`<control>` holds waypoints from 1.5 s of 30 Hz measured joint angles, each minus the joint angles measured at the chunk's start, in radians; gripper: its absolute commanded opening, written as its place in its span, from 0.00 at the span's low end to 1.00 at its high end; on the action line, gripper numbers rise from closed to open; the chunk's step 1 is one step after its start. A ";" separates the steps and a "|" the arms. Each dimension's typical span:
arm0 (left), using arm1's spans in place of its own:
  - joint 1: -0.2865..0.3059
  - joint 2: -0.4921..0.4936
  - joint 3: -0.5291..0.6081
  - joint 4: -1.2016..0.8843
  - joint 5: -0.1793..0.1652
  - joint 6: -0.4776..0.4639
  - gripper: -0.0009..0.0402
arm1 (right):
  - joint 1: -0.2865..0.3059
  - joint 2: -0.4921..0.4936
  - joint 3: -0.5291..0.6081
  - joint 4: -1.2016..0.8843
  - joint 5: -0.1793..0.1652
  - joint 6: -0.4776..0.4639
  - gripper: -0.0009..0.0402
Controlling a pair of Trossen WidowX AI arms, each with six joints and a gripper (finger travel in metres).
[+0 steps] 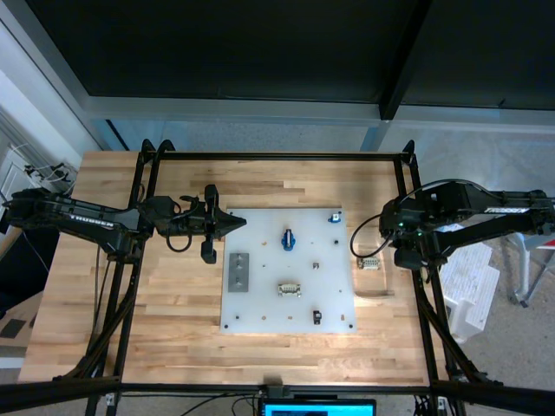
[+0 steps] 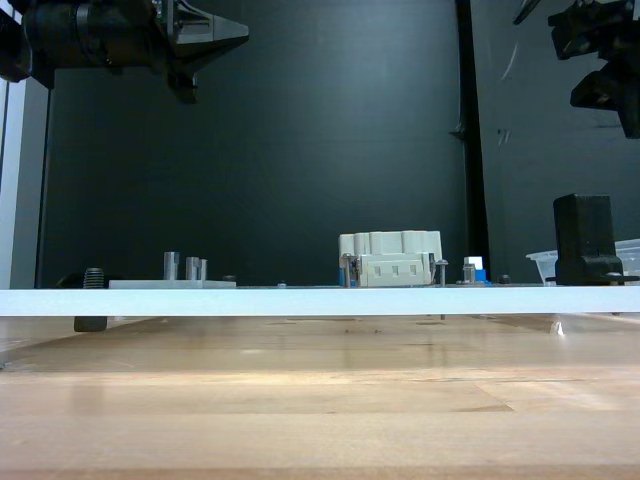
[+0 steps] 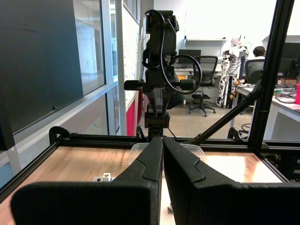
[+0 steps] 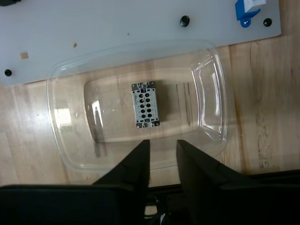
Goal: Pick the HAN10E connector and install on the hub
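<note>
Right gripper [image 4: 163, 152], slightly parted, is hovering over HAN10E connector [image 4: 145, 104], its long axis crossing closing dir.; left gripper [image 3: 162, 159], pressed together, is hanging farther off, at board [image 1: 260, 314] left edge.

This is a robotics lab sharing an open office. Beyond the left gripper [image 3: 162, 139], past the black aluminium frame [image 3: 269, 70], are office chairs [image 3: 202, 79], desks [image 3: 287, 102] and a person [image 3: 258, 51], with glass partitions [image 3: 89, 47] alongside. Beneath the right gripper [image 4: 163, 143] lies a wooden workbench [image 4: 262, 93] carrying a white task board [image 4: 117, 28].
</note>
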 measured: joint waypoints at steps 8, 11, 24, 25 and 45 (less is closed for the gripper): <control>0.000 0.000 0.000 0.000 0.000 0.000 0.02 | 0.003 0.011 0.000 0.000 0.048 0.000 0.47; 0.000 0.000 0.000 0.000 0.000 0.000 0.02 | 0.005 0.013 -0.001 0.000 0.048 0.000 0.51; 0.000 0.000 0.000 0.000 0.000 0.000 0.02 | 0.058 0.044 -0.001 0.007 0.048 0.016 0.52; 0.000 0.000 0.000 0.000 0.000 0.000 0.02 | 0.066 0.050 -0.002 0.008 0.047 0.021 0.52; 0.000 0.000 0.000 0.000 0.000 0.000 0.02 | 0.124 0.091 -0.138 0.138 0.048 0.038 0.64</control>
